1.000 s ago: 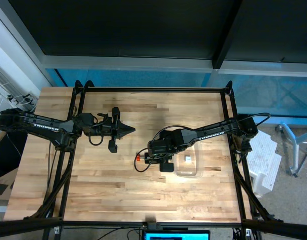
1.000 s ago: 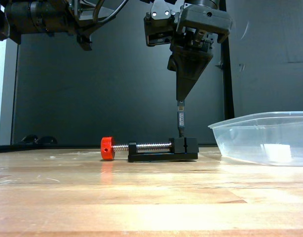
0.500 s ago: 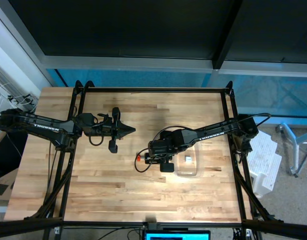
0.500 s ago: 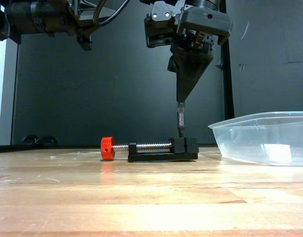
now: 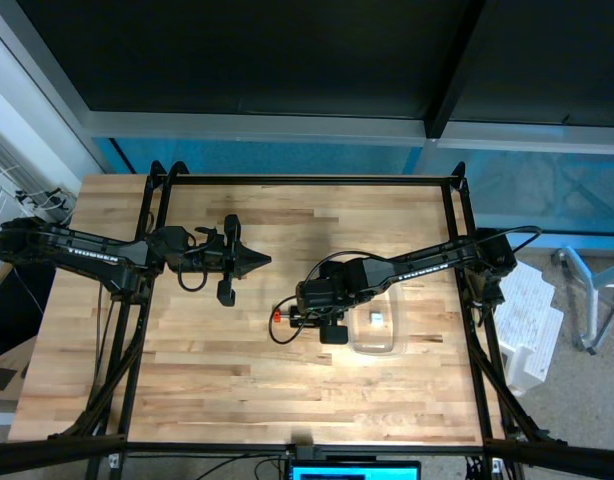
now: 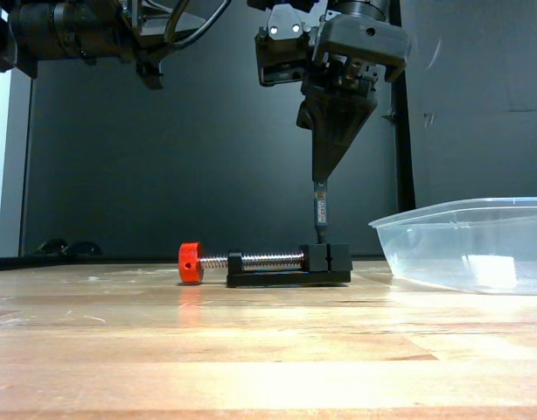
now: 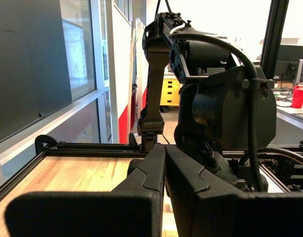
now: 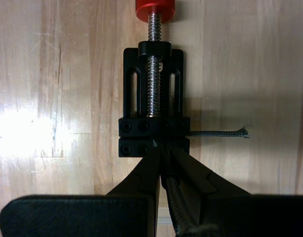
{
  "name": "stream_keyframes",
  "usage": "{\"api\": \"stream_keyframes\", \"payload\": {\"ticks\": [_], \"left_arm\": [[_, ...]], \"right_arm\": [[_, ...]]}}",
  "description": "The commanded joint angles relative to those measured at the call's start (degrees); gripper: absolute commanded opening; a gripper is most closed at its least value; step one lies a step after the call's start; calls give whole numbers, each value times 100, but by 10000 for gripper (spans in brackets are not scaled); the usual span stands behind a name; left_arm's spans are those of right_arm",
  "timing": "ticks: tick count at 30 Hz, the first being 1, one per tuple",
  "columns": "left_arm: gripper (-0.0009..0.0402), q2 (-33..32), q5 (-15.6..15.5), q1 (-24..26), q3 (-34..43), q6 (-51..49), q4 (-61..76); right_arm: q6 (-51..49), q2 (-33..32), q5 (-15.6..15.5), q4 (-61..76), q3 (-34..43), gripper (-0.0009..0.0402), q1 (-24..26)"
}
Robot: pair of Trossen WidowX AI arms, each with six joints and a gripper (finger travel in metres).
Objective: Pick the usb-c connector and install on the hub
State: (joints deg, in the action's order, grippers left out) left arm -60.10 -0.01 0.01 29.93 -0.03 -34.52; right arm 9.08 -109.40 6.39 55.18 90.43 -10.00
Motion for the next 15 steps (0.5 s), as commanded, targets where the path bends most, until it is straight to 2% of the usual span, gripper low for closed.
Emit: {"api": "stream_keyframes", "payload": {"ticks": [1, 15], "left_arm": [[0, -2, 0, -2, 2, 2, 0], [0, 0, -2, -2, 2, 2, 0]], "right_arm": [[-20, 0, 9, -4, 7, 0, 13], [-46, 0, 7, -46, -55, 0, 15]]}}
